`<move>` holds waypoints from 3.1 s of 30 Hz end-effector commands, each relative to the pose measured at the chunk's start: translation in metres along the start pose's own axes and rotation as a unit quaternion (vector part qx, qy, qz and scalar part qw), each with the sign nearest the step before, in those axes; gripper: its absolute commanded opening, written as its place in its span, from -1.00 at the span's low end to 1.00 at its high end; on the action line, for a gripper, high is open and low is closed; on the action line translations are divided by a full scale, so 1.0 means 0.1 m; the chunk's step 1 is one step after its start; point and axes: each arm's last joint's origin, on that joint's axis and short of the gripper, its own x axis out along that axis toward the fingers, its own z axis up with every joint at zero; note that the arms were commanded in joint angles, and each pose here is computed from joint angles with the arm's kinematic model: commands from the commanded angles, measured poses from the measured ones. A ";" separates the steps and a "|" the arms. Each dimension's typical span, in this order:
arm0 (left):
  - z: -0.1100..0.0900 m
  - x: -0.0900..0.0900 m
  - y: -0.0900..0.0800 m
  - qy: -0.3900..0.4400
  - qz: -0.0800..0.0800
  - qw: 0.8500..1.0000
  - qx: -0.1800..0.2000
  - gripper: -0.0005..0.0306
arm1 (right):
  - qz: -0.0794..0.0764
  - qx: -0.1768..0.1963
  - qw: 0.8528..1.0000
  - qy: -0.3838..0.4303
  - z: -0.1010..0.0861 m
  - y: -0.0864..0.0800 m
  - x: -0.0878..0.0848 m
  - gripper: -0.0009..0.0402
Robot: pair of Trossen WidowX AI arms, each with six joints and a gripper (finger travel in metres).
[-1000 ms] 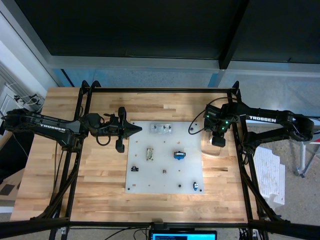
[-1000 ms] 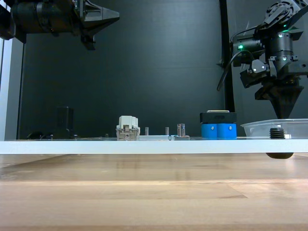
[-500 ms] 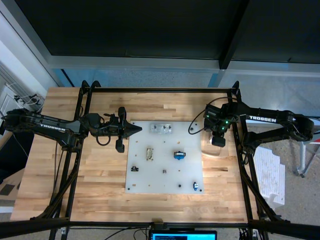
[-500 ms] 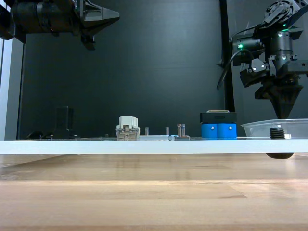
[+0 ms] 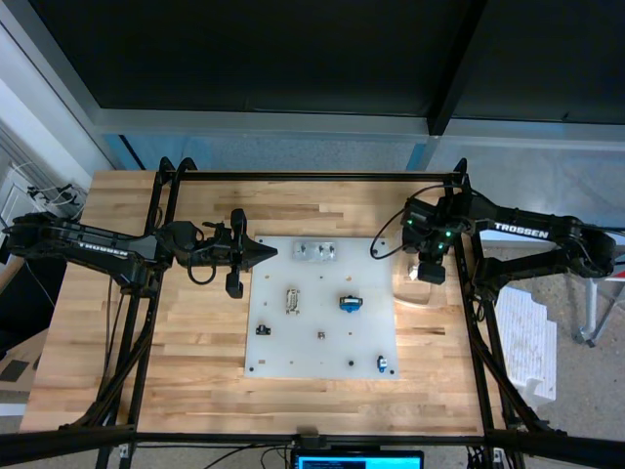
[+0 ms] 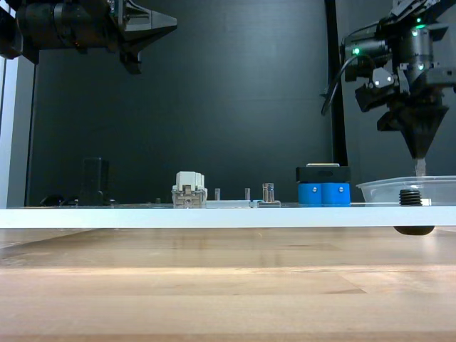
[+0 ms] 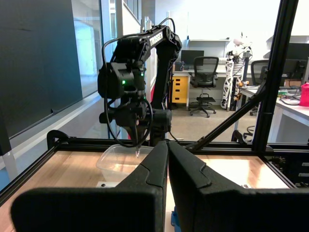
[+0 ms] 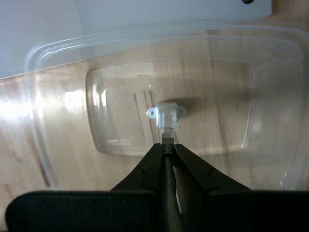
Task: Pick the RJ45 connector and install on taskboard
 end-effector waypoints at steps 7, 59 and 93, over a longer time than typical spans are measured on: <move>0.00 0.00 0.00 0.000 0.000 1.000 0.000 -0.97 | -0.003 -0.001 1.000 -0.026 0.03 0.08 -0.36 -0.96; 0.00 0.00 0.00 0.000 0.000 1.000 0.000 -0.97 | 0.031 -0.085 0.995 -0.034 0.30 1.53 -0.43 -0.96; 0.00 0.00 0.00 0.000 0.000 1.000 0.000 -0.96 | 0.035 -0.084 0.996 -0.004 0.50 2.45 0.04 -0.96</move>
